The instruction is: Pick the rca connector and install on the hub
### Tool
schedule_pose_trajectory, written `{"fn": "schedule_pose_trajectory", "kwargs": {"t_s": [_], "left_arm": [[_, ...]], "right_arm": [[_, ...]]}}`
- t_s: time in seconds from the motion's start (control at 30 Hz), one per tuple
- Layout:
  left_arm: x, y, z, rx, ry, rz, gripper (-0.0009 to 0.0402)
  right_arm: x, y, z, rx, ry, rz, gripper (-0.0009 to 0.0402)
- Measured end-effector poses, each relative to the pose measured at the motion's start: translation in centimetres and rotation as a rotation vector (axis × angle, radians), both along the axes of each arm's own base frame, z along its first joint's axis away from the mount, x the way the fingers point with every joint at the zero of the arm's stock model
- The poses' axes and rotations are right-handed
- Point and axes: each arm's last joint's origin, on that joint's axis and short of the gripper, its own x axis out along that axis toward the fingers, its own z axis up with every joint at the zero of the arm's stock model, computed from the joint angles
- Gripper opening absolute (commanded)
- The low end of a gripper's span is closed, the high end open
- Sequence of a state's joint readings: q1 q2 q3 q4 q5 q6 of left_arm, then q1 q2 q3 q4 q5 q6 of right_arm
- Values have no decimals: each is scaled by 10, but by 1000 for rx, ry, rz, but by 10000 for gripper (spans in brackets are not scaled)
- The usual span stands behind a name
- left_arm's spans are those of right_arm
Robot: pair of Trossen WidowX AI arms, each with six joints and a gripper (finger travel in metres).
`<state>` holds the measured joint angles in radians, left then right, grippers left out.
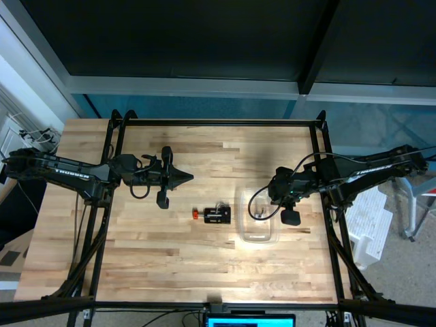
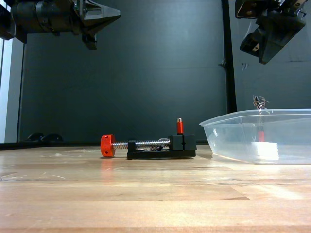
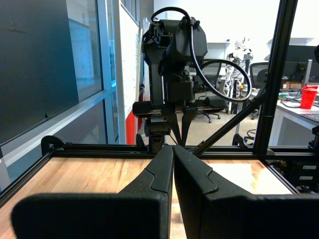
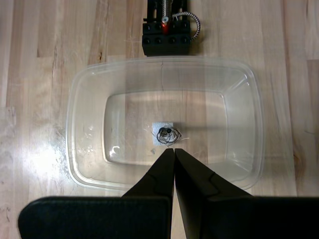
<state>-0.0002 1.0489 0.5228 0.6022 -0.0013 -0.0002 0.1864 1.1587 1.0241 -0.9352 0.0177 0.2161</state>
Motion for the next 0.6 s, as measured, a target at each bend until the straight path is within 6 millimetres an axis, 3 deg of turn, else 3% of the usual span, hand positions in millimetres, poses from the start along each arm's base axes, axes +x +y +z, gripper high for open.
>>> {"fn": "schedule_pose_trajectory", "kwargs": {"t_s": [0.2,0.6], "left_arm": [[0,0,0,0,0,0,0],[0,0,0,0,0,0,0]], "right_arm": [[5,2,-6,-2,28,-5,31],[21,5,-26,-24,124,-35,151]]}}
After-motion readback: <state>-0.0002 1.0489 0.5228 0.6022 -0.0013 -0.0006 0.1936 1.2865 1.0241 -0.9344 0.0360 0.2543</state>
